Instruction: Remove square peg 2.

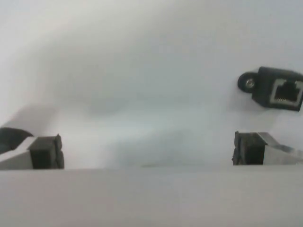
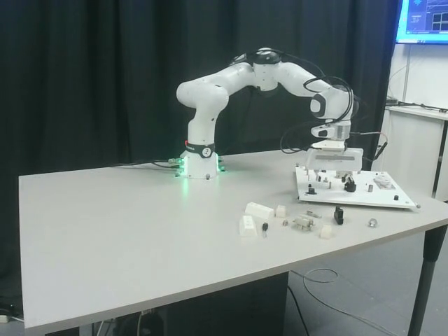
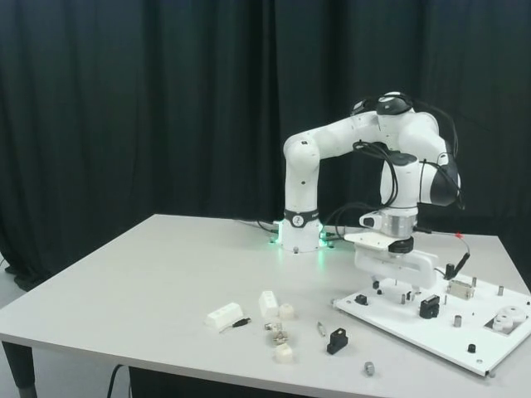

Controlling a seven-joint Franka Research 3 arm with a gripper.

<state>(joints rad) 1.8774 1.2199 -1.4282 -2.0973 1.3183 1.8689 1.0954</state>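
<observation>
White flat board [image 3: 489, 344] beneath wide-open black-padded tool [image 1: 147, 150].

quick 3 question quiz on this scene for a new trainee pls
1. True or false: the gripper is shut on a peg.
2. The gripper hangs over which thing? A) the loose parts near the table's front edge B) the white board C) the arm's base
3. In the wrist view, what black part with a socket sits on the white board beyond the fingertips?

Key:
1. False: the fingers stand wide apart with nothing between them.
2. B
3. A network-style socket on a black mount.
</observation>
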